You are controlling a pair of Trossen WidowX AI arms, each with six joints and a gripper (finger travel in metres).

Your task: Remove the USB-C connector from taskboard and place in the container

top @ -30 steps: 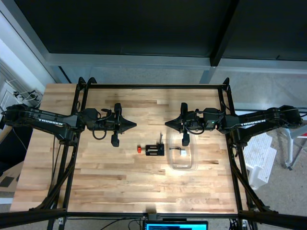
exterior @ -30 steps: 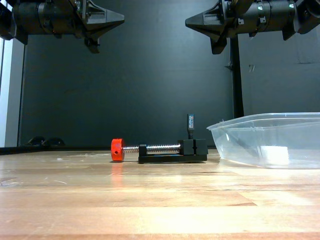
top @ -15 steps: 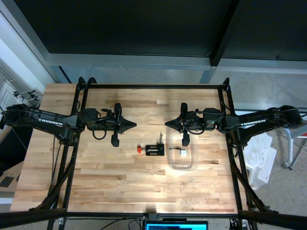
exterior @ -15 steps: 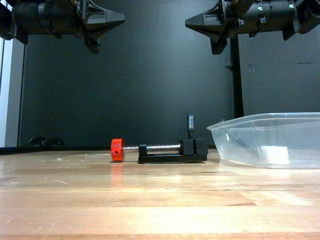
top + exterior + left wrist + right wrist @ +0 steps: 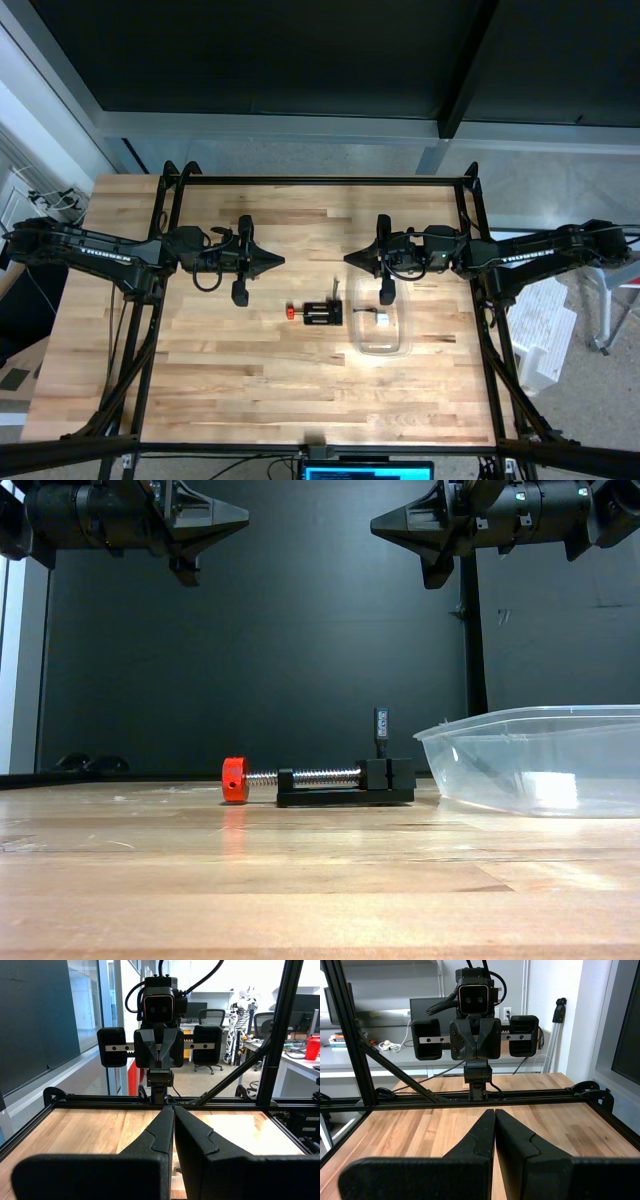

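The taskboard is a small black block with an orange-red knob, lying mid-table; a thin grey stick stands on it. Just right of it sits the clear container. Inside lie a small white cube and a tiny black piece, the USB-C connector. My left gripper hangs shut high above the table, left of the taskboard. My right gripper hangs shut at the same height, facing it. Both hold nothing, as their wrist views show.
A black frame rail runs along the table's far edge, with uprights at both sides. Bare wood stretches in front of the taskboard and container. A screen edge shows at the near edge.
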